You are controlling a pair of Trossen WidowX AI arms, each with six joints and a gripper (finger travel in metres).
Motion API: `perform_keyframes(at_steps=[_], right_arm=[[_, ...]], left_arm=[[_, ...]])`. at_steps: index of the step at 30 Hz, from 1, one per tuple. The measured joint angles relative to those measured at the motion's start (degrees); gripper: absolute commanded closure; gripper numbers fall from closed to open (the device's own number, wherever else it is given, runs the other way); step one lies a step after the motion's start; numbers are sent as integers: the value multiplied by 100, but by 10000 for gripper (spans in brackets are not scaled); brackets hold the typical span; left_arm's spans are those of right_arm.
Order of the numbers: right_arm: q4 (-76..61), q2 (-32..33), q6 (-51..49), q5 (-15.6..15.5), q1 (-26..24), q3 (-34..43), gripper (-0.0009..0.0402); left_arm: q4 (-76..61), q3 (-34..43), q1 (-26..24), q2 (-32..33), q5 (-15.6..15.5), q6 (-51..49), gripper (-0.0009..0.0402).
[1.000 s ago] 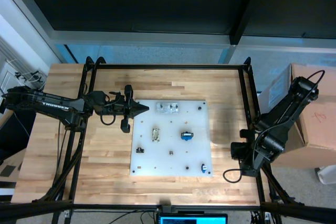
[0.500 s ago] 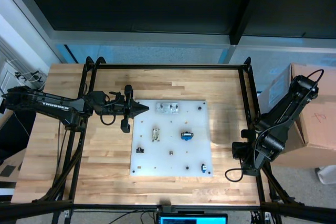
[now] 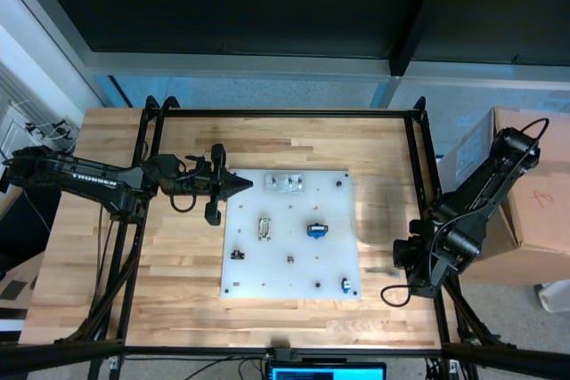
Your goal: Remove the RJ45 connector from the taskboard and place in the container
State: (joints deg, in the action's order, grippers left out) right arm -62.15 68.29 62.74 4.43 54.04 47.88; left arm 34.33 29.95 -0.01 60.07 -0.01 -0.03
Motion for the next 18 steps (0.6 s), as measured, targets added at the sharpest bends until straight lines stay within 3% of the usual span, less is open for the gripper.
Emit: perform_keyframes(at_steps=[6,18], right_arm=[[13,0,127,0,-2,0,117],[55,0,160,44,0,0,114]], left_arm=[[0,-2,0,0,0,2,393],[0,0,0,0,0,2,393]])
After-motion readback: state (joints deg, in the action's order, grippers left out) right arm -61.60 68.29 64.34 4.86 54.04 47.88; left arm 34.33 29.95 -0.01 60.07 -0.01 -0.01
